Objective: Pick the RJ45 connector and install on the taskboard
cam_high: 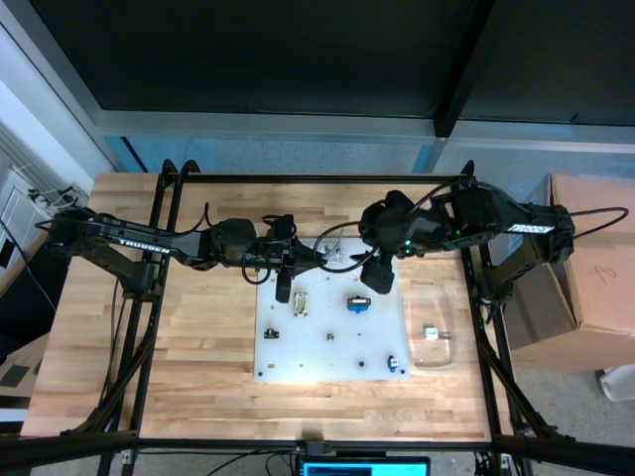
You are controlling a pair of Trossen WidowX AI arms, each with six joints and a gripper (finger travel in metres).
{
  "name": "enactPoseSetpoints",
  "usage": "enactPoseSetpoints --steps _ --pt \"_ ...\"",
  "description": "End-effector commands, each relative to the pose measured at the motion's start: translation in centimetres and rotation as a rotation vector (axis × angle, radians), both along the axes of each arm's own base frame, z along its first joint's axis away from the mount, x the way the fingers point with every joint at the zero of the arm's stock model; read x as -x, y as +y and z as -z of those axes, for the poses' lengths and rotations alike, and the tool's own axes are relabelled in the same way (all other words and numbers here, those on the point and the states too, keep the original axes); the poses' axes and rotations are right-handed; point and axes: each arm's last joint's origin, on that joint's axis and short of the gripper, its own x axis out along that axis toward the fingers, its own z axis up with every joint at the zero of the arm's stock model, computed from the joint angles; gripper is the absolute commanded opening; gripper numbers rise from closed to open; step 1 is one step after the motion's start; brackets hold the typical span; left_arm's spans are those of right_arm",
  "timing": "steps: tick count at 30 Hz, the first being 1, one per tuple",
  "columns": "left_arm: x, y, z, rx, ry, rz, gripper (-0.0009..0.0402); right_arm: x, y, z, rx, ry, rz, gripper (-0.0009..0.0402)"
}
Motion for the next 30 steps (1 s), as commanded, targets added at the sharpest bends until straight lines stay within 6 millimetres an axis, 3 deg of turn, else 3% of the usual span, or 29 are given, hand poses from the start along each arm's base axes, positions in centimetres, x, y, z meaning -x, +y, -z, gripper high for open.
enactPoseSetpoints --steps 1,14,30 --pt "0.0 -0.1 0.0 -0.026 -0.005 0.043 0.0008 -0.4 -0.2 -0.3 -0.019 -0.030 -0.062 0.0265" --pt "0.0 -0.2 -0.4 -0.075 -0.042 0.072 0.0007 -2.0 -2.2 1.4 -0.078 -0.018 -0.117 0.0263" --pt "0.0 -0.2 -0.4 -0.099 -0.043 0.069 0.0008 -3.8 -2.5 3.8 -0.078 -0.047 -0.165 0.0256"
